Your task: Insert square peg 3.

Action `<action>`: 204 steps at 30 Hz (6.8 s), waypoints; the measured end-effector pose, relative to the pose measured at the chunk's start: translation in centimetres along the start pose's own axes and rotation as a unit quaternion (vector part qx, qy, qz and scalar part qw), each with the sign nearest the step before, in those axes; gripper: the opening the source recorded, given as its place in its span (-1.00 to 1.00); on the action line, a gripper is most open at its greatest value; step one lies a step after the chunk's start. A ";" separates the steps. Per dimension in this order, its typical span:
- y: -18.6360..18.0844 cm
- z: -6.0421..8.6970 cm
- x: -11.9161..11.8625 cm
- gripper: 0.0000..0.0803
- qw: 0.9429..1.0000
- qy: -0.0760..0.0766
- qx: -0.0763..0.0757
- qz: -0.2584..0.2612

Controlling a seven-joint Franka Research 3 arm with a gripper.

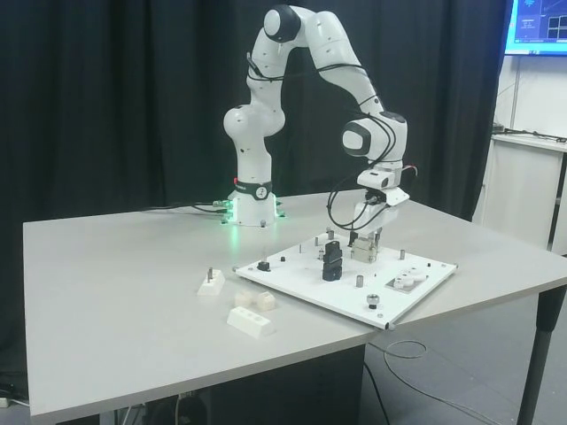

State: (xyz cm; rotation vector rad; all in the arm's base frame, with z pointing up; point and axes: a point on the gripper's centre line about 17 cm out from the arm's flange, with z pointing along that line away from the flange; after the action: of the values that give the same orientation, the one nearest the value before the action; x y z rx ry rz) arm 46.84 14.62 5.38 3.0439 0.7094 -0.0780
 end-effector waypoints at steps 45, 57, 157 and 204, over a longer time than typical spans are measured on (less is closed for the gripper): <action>-0.5 0.1 0.3 -0.72 1.000 0.005 0.000 -0.029; -0.5 0.1 0.5 -0.72 1.000 0.008 0.001 -0.027; -1.0 0.2 0.0 -0.72 0.999 0.006 0.006 -0.041; -0.9 0.2 0.1 -0.72 0.998 0.013 0.005 -0.058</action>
State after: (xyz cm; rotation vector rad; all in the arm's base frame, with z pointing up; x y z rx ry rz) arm 46.56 15.49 5.12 3.0156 0.8898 -0.0441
